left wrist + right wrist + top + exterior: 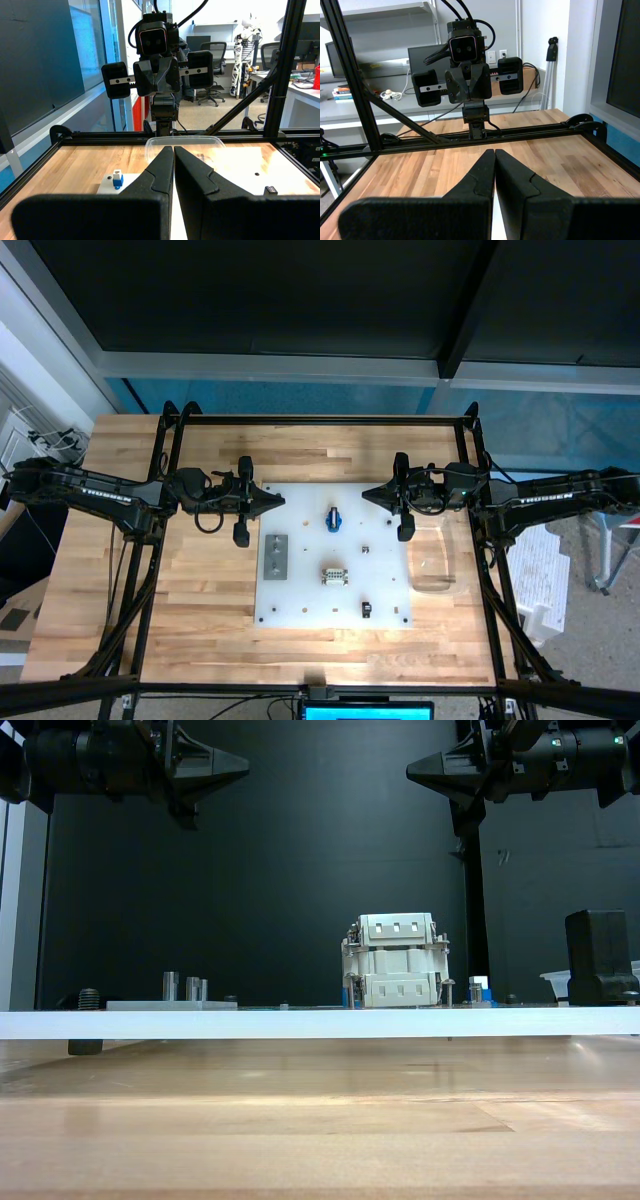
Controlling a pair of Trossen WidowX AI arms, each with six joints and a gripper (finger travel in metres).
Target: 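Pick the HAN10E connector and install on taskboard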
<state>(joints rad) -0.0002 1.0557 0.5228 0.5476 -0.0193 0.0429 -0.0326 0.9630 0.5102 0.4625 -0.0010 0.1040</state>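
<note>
Wrist views, unlike low, show left pincer [173,148], right pincer [494,151] closed over taskboard [300,600].

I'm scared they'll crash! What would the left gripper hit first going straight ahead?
Probably the right gripper, pointing back at it. The left gripper and it both hover shut above the taskboard, only air between.

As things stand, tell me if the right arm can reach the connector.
Probably yes: the connector stands uncovered on the board, while the right gripper and left gripper hover shut, high above its far edge.
</note>
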